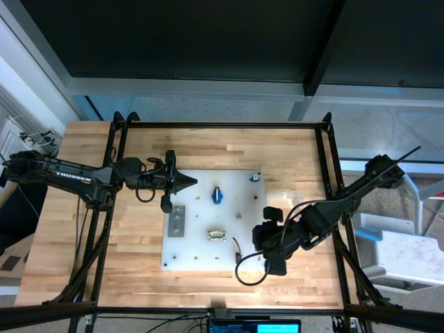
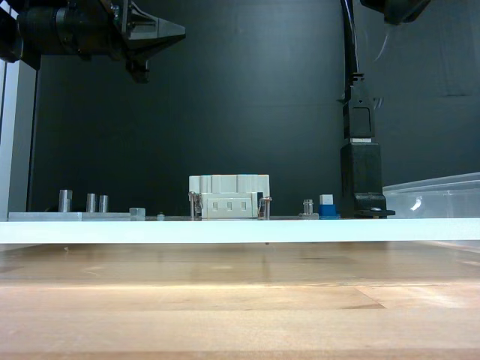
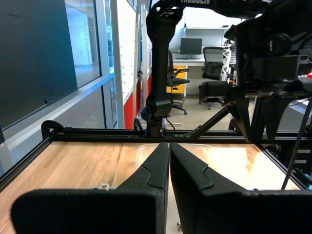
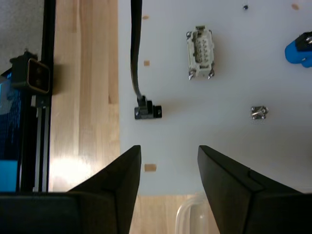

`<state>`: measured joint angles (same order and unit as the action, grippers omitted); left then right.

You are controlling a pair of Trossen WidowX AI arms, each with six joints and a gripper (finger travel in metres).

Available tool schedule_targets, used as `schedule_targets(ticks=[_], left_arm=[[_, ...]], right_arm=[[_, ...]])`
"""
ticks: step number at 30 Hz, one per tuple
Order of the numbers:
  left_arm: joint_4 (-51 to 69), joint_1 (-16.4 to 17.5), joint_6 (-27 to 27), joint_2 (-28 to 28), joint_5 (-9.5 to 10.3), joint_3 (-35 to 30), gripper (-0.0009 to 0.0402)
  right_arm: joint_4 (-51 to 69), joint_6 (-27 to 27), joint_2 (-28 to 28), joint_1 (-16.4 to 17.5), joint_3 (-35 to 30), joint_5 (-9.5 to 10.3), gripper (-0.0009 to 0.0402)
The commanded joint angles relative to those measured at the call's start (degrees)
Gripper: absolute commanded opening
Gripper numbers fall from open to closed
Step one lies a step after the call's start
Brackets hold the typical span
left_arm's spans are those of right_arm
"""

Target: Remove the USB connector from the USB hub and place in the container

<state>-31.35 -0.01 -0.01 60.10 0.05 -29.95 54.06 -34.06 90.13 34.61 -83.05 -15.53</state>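
Space lies bare around the USB hub (image 4: 147,113), a small black block by the white board's (image 1: 208,243) near edge, the USB connector (image 2: 360,120) plugged upright in its top, thin wire (image 4: 135,48) curving off. Near the hub the right pincer (image 4: 169,148) hovers over the board, spread wide, empty; the left pincer (image 3: 169,146) hangs closed, empty, above the board's left edge, the container (image 1: 281,198) beside its right edge.

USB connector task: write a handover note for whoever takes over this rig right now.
Left gripper shut, parked high over the white board's left side.
Right gripper open, empty, hovering above the board near the USB hub.
USB connector plugged upright in the hub; container on the table by the board's right edge.
Done: nothing. Left: grasp connector, pull out, drop in container.
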Motion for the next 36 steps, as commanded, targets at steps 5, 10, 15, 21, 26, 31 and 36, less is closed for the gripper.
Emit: schedule_targets(ticks=[5,10,15,21,26,31,36], left_arm=[[-0.02,0.00,0.00,0.00,0.00,0.00,0.0001],[-0.02,0.00,0.00,0.02,0.00,0.00,0.0001],[-0.02,0.02,0.00,0.02,0.00,0.00,0.0001],[-0.02,0.00,0.00,0.02,0.00,0.00,0.0001],[0.00,0.00,0.00,0.02,0.00,0.00,0.0001],[-0.02,0.00,0.00,0.02,0.00,0.00,0.0001],[0.00,0.00,0.00,0.02,0.00,0.00,0.0001]], right_arm=[[-1.66,-1.62,3.96,0.81,-1.95,-1.51,0.0183],[-3.32,-2.64,5.86,1.33,-1.90,-3.43,0.0183],[-4.94,-2.69,6.99,1.55,-1.81,-3.54,0.0183],[-6.19,-2.69,8.79,1.55,-1.79,-4.44,0.0183],[-7.80,-2.38,10.54,1.51,-1.62,-4.37,0.0183],[-9.84,-1.92,10.64,1.29,0.13,-4.44,0.0183],[-12.00,-1.51,10.64,1.01,2.01,-4.48,0.0183]])
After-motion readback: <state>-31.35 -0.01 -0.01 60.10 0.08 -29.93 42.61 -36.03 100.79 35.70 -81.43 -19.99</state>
